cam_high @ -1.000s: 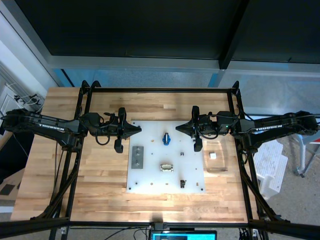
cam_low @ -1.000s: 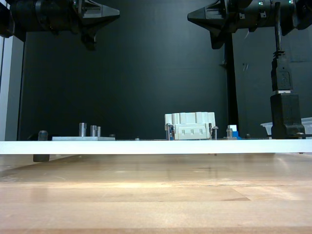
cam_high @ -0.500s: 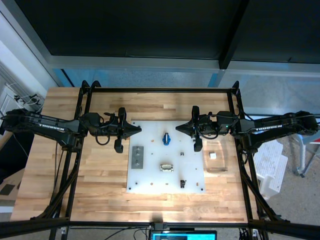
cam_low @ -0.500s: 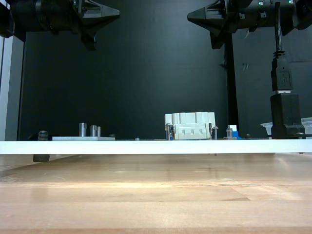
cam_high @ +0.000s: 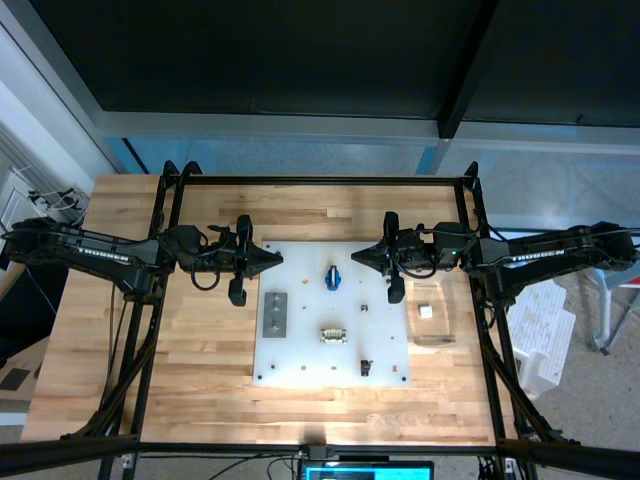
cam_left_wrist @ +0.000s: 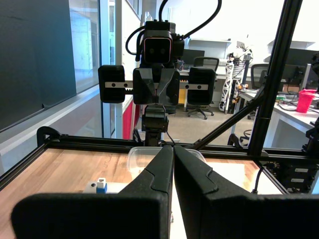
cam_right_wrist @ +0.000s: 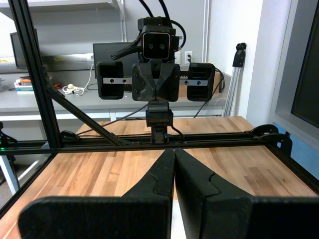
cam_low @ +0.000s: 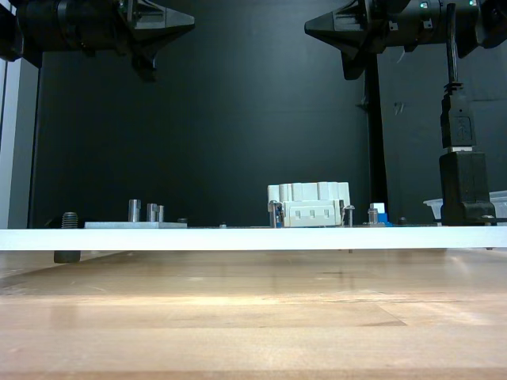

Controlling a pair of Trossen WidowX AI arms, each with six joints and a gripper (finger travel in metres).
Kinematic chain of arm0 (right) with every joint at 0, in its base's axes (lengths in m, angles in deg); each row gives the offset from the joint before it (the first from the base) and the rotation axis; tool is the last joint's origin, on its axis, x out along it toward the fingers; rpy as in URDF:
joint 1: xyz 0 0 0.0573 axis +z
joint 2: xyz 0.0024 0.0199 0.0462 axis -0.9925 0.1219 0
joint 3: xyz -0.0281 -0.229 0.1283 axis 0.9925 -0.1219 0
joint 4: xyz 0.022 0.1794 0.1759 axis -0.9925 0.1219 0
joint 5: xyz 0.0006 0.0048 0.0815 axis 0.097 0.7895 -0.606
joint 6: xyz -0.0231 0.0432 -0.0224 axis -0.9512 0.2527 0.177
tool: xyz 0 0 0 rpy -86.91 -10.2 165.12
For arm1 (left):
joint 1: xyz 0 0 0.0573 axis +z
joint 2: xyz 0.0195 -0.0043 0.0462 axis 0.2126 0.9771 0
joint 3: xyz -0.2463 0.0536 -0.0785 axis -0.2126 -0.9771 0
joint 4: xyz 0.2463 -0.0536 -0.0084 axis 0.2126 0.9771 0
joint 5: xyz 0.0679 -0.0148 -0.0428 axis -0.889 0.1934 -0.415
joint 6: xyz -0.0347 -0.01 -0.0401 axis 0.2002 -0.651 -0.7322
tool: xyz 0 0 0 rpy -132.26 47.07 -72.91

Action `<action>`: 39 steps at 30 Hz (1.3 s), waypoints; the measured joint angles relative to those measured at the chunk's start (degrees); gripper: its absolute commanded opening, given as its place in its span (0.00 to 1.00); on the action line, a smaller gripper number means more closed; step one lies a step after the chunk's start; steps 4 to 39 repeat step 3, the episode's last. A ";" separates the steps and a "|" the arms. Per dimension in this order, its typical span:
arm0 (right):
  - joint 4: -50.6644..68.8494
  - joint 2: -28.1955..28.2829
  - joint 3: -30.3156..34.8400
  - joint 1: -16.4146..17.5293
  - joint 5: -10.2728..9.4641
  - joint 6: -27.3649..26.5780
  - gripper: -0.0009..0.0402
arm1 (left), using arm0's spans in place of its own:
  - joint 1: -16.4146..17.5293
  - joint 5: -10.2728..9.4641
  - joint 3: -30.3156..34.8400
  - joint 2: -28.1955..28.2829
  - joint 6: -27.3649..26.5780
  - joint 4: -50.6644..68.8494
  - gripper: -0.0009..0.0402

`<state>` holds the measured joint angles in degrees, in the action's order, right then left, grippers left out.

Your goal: Pick the USB connector and install on taskboard

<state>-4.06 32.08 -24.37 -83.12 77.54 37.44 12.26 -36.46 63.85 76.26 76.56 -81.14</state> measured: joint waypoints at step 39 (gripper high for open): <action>0.00 0.02 0.00 0.00 0.00 0.00 0.02 | 0.00 0.00 0.00 0.00 0.00 -0.02 0.02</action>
